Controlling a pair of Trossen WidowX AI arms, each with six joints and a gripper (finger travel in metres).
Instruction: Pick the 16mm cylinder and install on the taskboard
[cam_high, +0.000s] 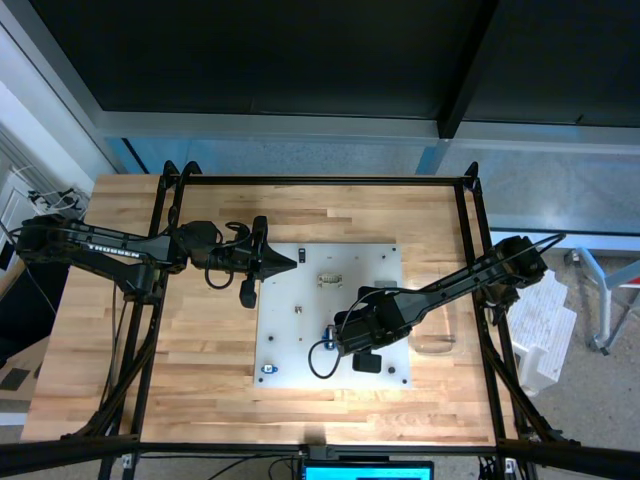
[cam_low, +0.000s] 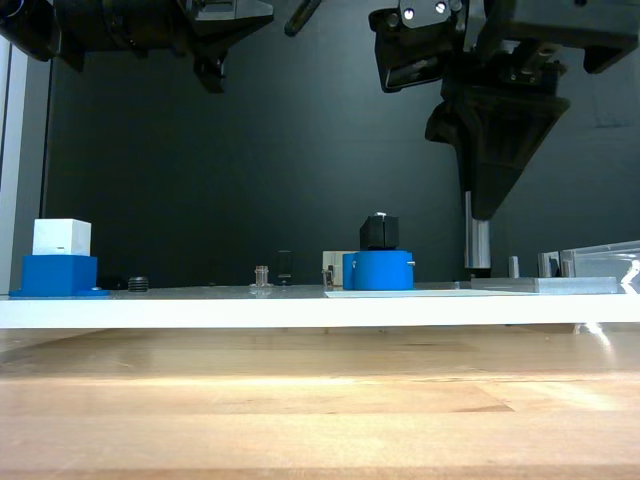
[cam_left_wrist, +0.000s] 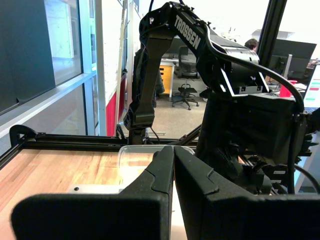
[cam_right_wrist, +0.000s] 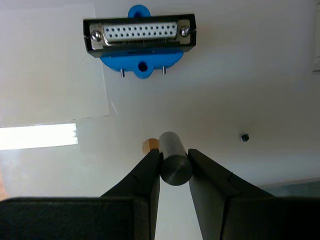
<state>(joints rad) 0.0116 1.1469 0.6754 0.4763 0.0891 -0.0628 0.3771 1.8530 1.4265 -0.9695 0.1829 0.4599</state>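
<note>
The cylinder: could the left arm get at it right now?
Probably not. The right gripper holds the cylinder, jaws clamped on it, low over the taskboard; the left gripper, jaws shut, hangs over the board's far left corner.

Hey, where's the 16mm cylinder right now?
The 16mm cylinder is clamped upright in the right gripper over the taskboard, near the blue connector in the right wrist view. The left gripper hangs shut above the board's left edge.
</note>
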